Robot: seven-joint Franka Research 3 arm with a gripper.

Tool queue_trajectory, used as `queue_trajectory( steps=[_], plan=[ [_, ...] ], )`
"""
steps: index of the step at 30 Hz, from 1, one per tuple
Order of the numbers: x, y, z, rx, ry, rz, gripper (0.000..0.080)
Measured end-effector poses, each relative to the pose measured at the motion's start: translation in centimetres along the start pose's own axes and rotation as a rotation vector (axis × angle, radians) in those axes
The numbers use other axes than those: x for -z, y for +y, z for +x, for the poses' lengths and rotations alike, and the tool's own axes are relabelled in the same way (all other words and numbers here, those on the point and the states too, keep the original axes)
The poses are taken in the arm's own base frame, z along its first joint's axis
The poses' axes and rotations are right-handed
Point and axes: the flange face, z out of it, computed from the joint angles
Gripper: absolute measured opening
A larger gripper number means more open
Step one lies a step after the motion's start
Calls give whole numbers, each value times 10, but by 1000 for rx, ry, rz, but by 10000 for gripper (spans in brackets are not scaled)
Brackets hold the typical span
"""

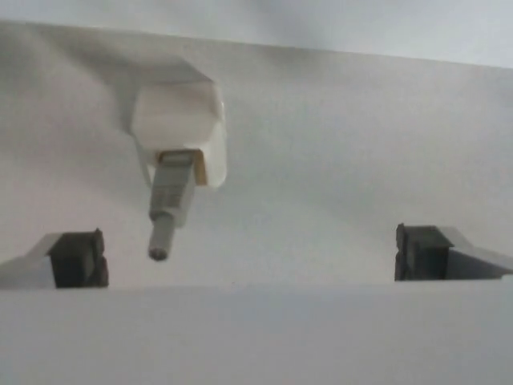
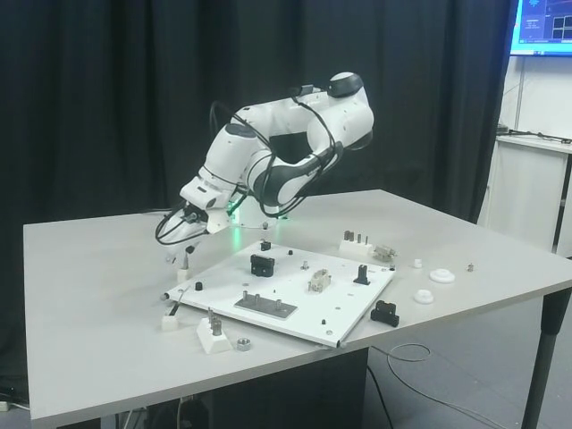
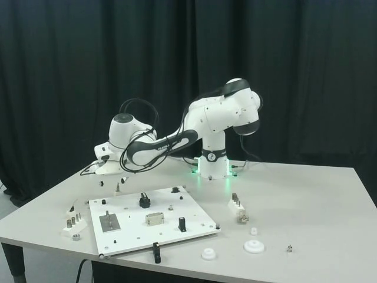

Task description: Pick USB.

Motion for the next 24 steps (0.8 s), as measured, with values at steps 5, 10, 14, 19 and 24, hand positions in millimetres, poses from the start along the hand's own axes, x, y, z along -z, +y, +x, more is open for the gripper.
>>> queue_trajectory(
  steps=[5,10,14,19,24],
  plan=[
    [13,3,6,5,-19,0,800],
    [27,6,13,-6,-40,5,800],
    [38,8,19,-12,-54,9,800],
    [46,11,25,-9,-64,20,800],
    [51,14,29,-6,-65,29,800]
  ],
)
